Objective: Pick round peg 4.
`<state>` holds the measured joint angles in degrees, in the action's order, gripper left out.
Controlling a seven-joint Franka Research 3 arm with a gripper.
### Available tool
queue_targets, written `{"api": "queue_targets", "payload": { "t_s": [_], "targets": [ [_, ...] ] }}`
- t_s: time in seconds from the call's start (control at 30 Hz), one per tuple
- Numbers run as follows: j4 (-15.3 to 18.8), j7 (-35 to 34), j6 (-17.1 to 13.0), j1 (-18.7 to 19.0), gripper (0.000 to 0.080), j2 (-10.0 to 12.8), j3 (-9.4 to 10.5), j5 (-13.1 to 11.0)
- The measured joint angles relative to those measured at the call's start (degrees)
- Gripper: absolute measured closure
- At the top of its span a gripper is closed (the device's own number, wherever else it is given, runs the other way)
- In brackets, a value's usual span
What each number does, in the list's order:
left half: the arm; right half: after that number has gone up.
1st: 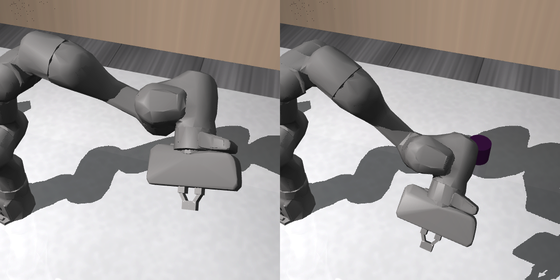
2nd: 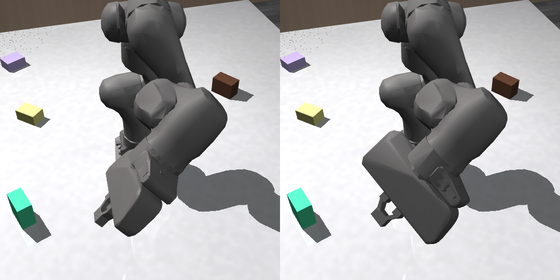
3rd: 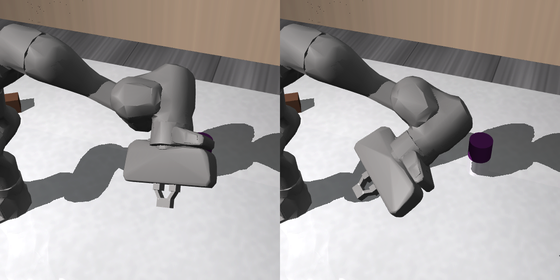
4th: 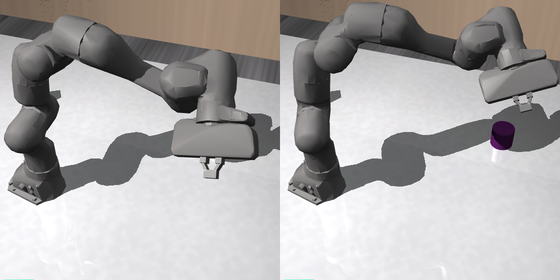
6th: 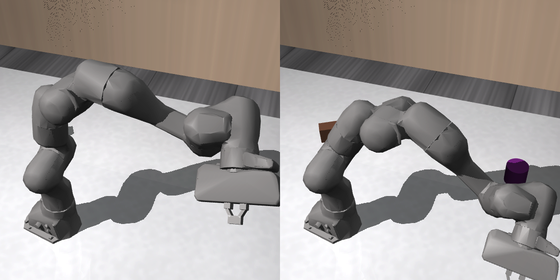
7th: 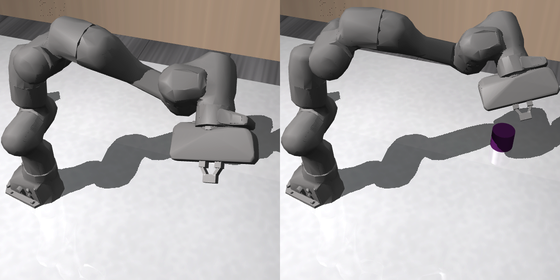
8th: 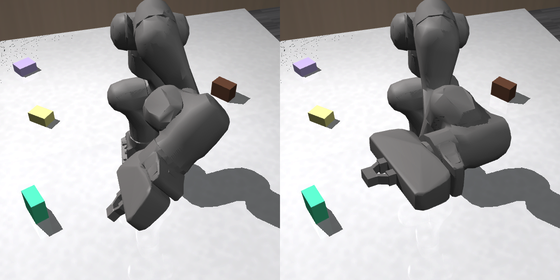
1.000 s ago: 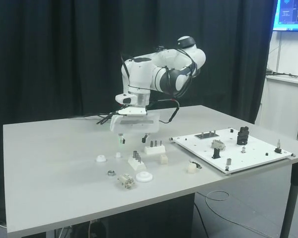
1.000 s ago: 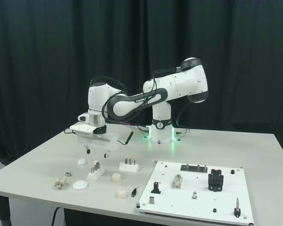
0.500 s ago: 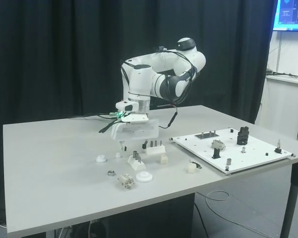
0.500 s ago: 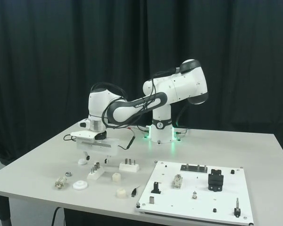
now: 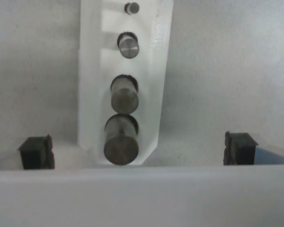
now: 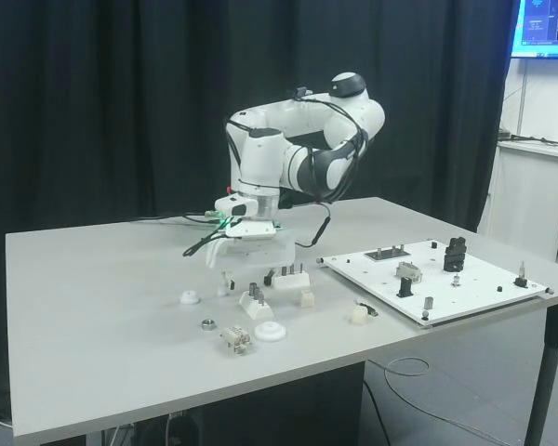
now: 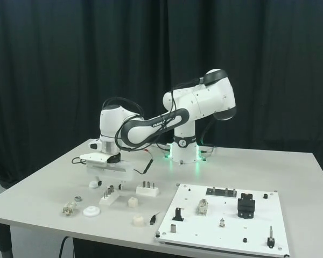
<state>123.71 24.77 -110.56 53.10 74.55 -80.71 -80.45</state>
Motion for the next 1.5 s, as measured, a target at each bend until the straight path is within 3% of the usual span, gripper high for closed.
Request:
{"api": "queue_targets", "payload": {
  "t_s": [0.63,0.67,0.83,0.87,1.0,1.03,1.5],
  "targets": [
    [-0.7,0.9,0.0,-1.4,0.0003,0.2,0.90,-1.3],
    [-0.8,0.9,0.0,-1.4,0.0264,0.2,0.90,-1.3],
    [-1.4,0.9,0.0,-1.7,0.0264,0.2,0.89,-1.3],
    [-1.5,0.9,0.0,-1.7,0.0422,0.2,0.89,-1.3],
    [-1.8,0.8,0.0,-1.7,0.0422,0.2,0.85,-1.3],
    [-1.8,0.8,0.0,-1.7,0.0622,0.2,0.84,-1.3],
    [-1.9,0.3,0.3,-1.8,0.0654,0.2,0.81,-1.2]
  ]
}}
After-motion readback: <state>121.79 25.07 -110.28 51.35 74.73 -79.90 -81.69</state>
